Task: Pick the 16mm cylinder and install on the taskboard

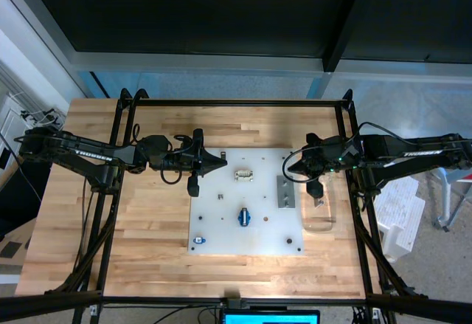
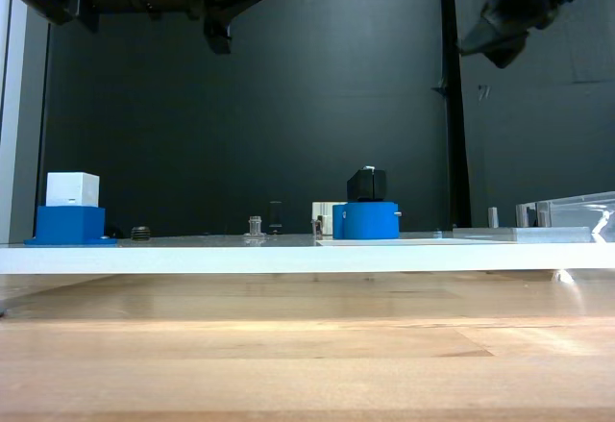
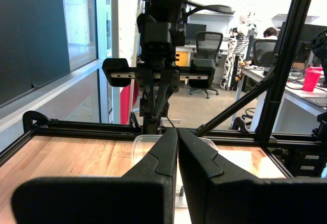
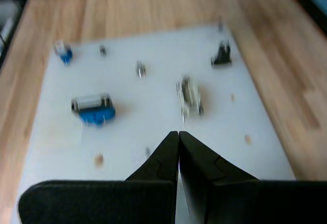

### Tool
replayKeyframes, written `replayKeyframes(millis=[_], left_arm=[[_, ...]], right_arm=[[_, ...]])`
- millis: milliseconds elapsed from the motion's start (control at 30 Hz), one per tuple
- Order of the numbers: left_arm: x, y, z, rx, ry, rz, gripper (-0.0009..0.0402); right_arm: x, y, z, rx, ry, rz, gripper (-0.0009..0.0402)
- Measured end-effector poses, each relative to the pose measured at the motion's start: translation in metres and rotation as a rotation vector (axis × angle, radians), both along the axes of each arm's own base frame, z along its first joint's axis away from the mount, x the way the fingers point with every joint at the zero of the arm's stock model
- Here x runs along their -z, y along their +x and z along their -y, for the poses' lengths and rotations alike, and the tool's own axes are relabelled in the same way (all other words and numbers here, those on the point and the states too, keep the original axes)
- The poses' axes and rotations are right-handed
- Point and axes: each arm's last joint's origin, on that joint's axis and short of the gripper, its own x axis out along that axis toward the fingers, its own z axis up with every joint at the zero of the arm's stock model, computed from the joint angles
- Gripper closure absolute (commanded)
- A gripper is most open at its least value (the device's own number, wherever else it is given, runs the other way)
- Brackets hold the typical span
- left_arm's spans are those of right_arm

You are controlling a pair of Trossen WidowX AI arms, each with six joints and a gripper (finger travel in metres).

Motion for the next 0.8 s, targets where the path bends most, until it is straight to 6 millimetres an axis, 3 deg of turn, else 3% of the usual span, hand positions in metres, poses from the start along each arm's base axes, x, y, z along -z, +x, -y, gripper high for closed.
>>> replayKeyframes(millis=[433, 800], left_arm=[[0.000, 0.000, 0.000, 0.000, 0.000, 0.001, 0.0393], [0.000, 0.000, 0.000, 0.000, 0.000, 0.000, 0.0393]], right_arm=[[0.015, -0.025, -0.007, -0.016, 0.010, -0.320, 0.0393], [0.023, -0.041, -0.022, -0.025, 0.037, -0.476, 0.0392]])
